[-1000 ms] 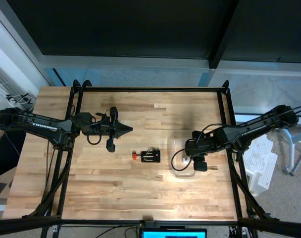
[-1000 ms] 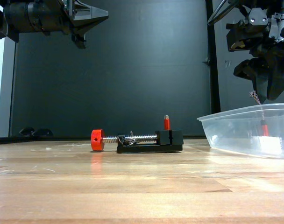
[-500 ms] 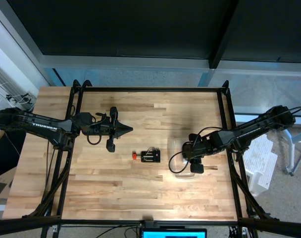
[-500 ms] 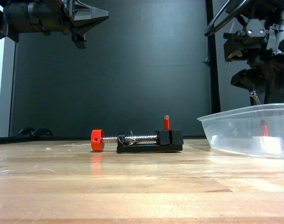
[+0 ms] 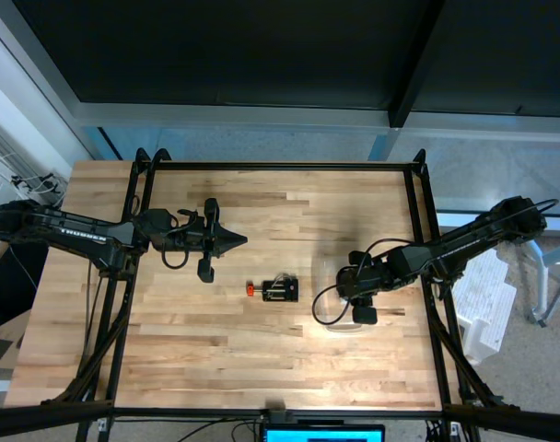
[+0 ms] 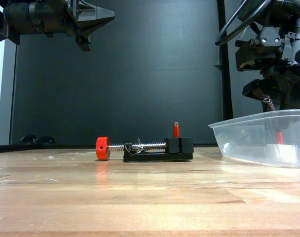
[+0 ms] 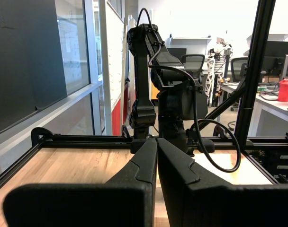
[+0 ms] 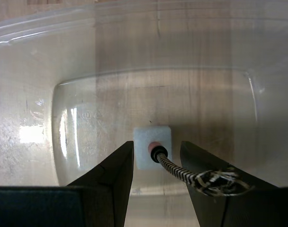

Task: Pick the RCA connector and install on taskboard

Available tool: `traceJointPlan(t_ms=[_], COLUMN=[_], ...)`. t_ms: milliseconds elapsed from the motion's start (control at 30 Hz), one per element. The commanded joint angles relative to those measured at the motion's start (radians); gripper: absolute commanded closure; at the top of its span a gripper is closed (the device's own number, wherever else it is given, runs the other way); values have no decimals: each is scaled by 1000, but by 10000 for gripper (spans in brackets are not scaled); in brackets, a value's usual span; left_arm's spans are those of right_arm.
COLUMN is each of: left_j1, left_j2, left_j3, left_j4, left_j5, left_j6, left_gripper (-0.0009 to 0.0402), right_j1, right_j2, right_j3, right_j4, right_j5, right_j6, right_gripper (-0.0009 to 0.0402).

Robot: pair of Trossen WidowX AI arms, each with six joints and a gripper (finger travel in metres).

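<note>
RCA connector [image 8: 157, 152]: slim plug, reddish collar, black-white braided lead with frayed end. Stands stuck in white cube [image 8: 144, 137] on floor of clear tray [image 8: 40, 28]. Over tray, right gripper [image 8: 157, 145]: 2 fingers [image 8: 115, 175] spread, flanking plug, gripping nothing. Black taskboard [image 5: 282, 291] mid-table, apart from tray, red knob [image 5: 250, 289] at left end. Raised at table's left, left gripper [image 7: 157, 142]: fingers pressed together, empty.

White lettering "TROSSEN" runs along the forearm link of the left arm [image 5: 77, 236], high view. Similar white lettering on the right arm [image 5: 457, 241] is too small to read. No other legible text.
</note>
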Motion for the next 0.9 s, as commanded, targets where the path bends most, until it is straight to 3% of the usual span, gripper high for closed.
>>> traceJointPlan(t_ms=[33, 567, 900], left_j1=[0, 0, 0], left_j2=[0, 0, 0], left_j3=[0, 0, 0], left_j4=[0, 0, 0], left_j5=[0, 0, 0], left_j6=[0, 0, 0], left_gripper=[393, 393, 393], right_j1=[2, 8, 11], right_j2=[0, 0, 0], right_j3=[-13, -61, -63], right_j4=[16, 76, 82], right_j5=[0, 2, 23], right_j6=[1, -14, -18], right_gripper=[258, 258, 277])
